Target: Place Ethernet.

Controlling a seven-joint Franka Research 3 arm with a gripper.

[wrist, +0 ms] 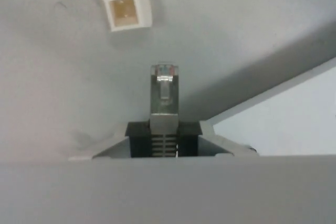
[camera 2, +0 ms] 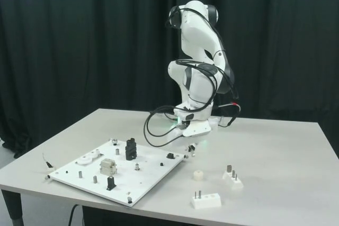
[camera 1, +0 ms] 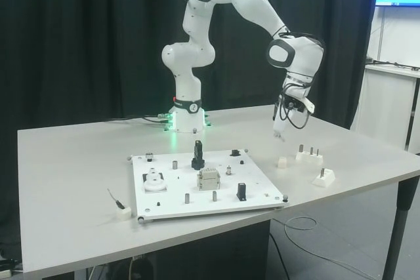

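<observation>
Fingers [wrist: 164,142] of mine pinch the plug [wrist: 165,90] by its metal-sheathed back end, so its clear tip with the little contact strips points away from me toward the grey table [wrist: 63,87]. The plug hangs in the air above bare tabletop; nothing touches it but my black pads.

Seen from the wrist, the nearest thing beyond the plug tip is a small white socket block [wrist: 125,8], its square opening facing up, well apart from the plug. In the first room view my gripper [camera 1: 280,134] hovers over the table above and behind that same socket block [camera 1: 283,160]. Bare table lies all around it, so there is open room on every side close by.

Farther out toward the table's near edge stand two white holders: one with two pins [camera 1: 308,155] and one with a single pin [camera 1: 323,177]. The white board [camera 1: 203,191] with its fixtures lies well off to the side; its edge shows pale in the wrist view. A black curtain [camera 1: 79,37] closes off the far side behind my base [camera 1: 186,120].
</observation>
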